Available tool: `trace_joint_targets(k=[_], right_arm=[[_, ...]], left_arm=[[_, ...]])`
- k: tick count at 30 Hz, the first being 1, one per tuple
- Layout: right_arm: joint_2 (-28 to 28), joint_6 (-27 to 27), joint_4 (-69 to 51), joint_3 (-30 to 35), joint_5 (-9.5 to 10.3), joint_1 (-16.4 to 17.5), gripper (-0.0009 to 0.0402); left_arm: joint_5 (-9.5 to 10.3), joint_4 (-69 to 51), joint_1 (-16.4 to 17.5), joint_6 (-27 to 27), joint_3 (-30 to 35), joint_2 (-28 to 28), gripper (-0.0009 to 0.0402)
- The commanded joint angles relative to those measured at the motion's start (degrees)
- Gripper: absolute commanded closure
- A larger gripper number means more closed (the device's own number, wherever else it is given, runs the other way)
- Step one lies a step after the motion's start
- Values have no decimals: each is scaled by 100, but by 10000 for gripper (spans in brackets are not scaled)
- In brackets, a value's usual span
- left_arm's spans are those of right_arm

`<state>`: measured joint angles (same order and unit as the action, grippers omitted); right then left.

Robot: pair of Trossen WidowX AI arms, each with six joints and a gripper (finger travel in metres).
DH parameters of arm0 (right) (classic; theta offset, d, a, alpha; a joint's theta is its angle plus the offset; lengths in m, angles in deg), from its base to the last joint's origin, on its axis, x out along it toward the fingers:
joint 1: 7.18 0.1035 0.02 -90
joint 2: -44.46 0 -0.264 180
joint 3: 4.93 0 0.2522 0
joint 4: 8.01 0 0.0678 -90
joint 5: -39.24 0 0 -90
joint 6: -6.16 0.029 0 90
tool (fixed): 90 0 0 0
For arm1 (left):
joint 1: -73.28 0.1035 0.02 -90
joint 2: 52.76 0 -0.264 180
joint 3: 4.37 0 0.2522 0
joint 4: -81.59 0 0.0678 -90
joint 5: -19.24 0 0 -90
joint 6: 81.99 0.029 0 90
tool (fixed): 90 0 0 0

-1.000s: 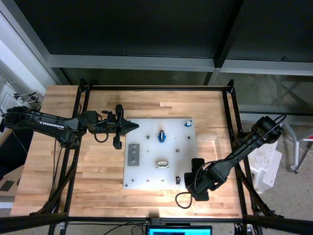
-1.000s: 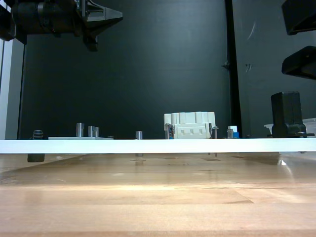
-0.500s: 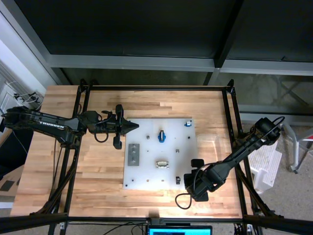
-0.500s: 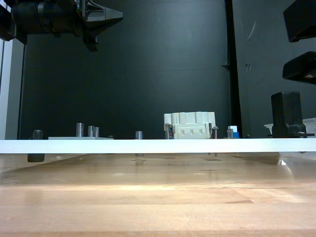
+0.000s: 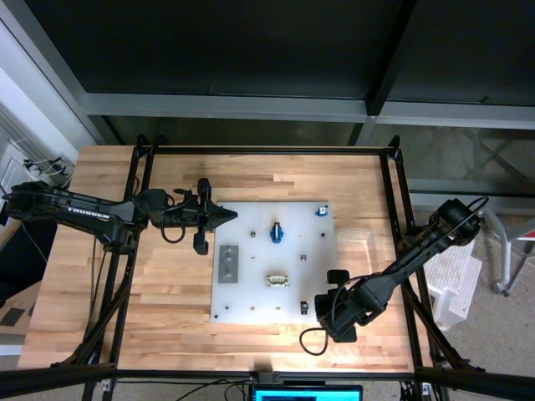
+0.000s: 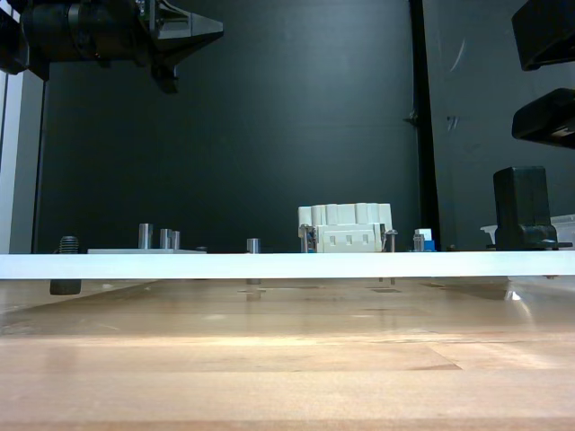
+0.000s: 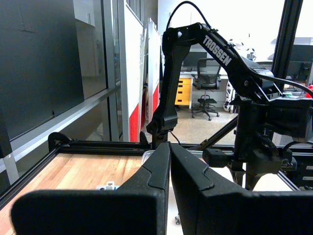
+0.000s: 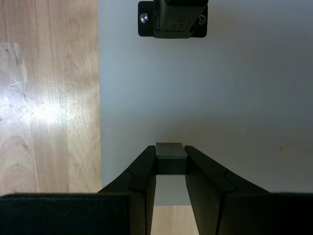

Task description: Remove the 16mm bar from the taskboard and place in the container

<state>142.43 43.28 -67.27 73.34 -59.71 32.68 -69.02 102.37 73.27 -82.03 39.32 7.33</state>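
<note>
Grey metal short cylinder, the 16mm bar [image 8: 171, 164], is pinched between the tips of the right gripper [image 8: 171, 152]. It hangs over the large white square plastic taskboard [image 5: 251, 292] near the board's 5 o'clock corner. It looks lifted clear of its hole, though the wrist view can't confirm the gap. A black blocky part [image 8: 172, 18] bolted to the board sits at 12 o'clock from the bar in that view.

The left gripper [image 7: 169, 152] is parked high off the board's 10 o'clock corner, fingers pressed together on nothing.

The clear rounded plastic container [image 5: 364, 244] lies on the light wooden table [image 5: 167, 317] beside the board's right edge, at about 1 o'clock from the right gripper.

Handling guess: the bar is stiff, dense for its size and smooth, so likely slippery. Only its upper end is gripped, so it could tilt or slide out. Carry it slowly and release it low inside the tub.
</note>
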Motion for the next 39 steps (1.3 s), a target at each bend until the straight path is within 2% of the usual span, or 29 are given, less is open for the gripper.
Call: trace_joint_targets(k=[1, 11, 20, 26, 34, 37, 39], right_arm=[[-125, -7, -52, 7, 2, -2, 390], [-861, -2, -286, 7, 2, -24, 393], [-1659, 50, -1038, 7, -13, -142, 393], [-2074, 433, -1858, -35, -227, -201, 393], [-2594, 610, -1980, -581, -127, -315, 393], [-2771, 614, -1904, -868, 105, -446, 393], [-2874, 597, -1836, -1084, 151, -557, 393]], left_arm=[[0, 0, 0, 0, 2, 2, 393], [0, 0, 2, 0, 2, 0, 393], [0, 0, 2, 0, 2, 0, 393], [0, 0, 0, 0, 2, 0, 393], [0, 0, 0, 0, 2, 2, 393], [0, 0, 2, 0, 2, 2, 393], [0, 0, 0, 0, 2, 2, 393]])
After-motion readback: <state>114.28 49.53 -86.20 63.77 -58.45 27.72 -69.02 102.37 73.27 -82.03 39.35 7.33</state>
